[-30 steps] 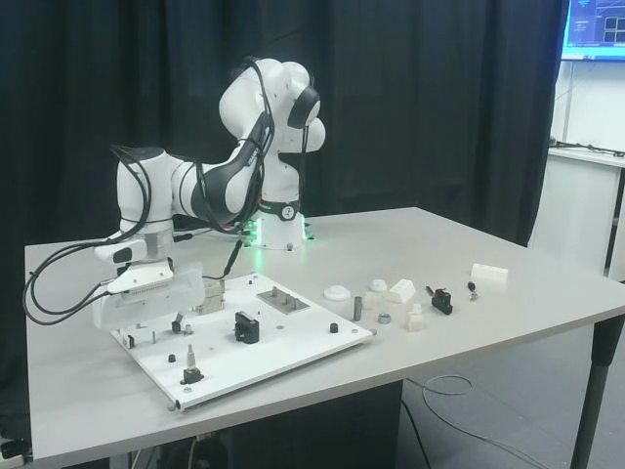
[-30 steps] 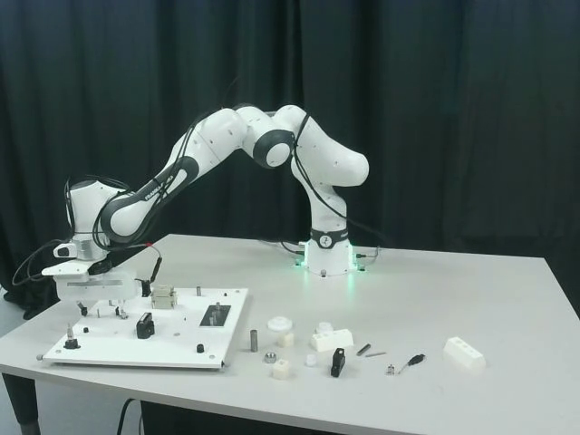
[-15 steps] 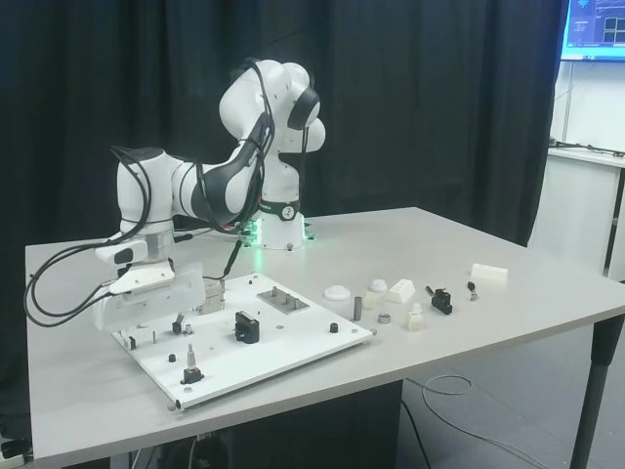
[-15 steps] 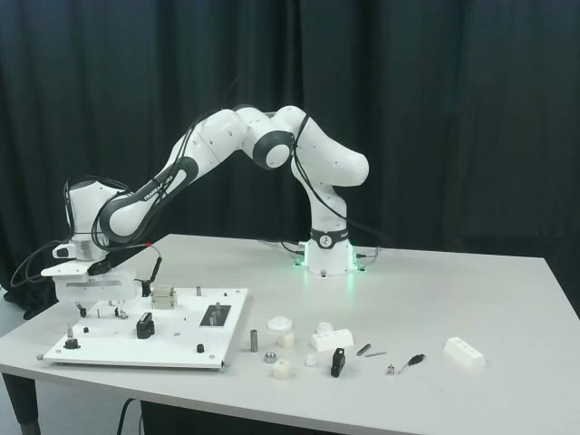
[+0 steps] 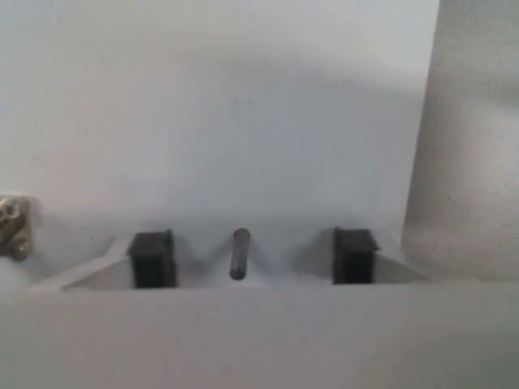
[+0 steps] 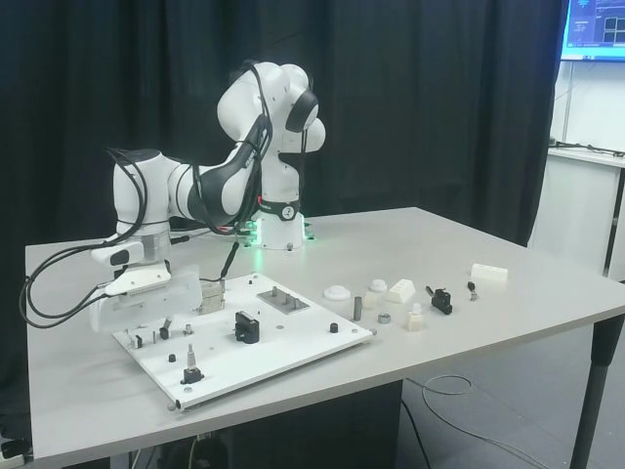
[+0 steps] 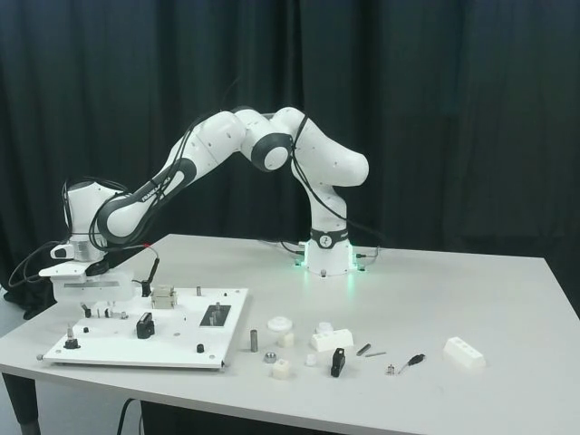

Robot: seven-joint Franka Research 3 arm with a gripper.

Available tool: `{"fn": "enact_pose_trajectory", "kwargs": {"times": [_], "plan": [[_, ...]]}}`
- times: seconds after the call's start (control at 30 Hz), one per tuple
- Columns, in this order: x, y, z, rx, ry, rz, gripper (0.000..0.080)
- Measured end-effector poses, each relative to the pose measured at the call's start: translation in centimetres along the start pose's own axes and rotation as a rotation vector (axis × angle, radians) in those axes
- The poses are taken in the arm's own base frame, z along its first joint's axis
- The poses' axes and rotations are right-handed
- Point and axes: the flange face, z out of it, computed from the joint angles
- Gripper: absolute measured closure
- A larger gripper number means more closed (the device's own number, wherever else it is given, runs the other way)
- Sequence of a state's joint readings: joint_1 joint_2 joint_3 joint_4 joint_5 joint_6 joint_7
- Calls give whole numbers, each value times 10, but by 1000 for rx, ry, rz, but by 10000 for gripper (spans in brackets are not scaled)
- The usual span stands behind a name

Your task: Remove round peg 1.

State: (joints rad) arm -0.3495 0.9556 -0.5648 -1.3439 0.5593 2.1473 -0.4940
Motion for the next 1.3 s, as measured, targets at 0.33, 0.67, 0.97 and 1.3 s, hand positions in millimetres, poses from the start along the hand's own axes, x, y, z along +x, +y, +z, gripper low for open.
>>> {"fn": "enact_pose_trajectory", "kwargs": {"times": [0.33, 0.67, 0.97, 1.3], "plan": [[1, -1, 0, 4, 0, 0, 670], [1, -2, 0, 10, -8, -1, 768], [1, -2, 0, 10, -9, -1, 767], [2, -1, -8, 15, -22, -2, 768]]}}
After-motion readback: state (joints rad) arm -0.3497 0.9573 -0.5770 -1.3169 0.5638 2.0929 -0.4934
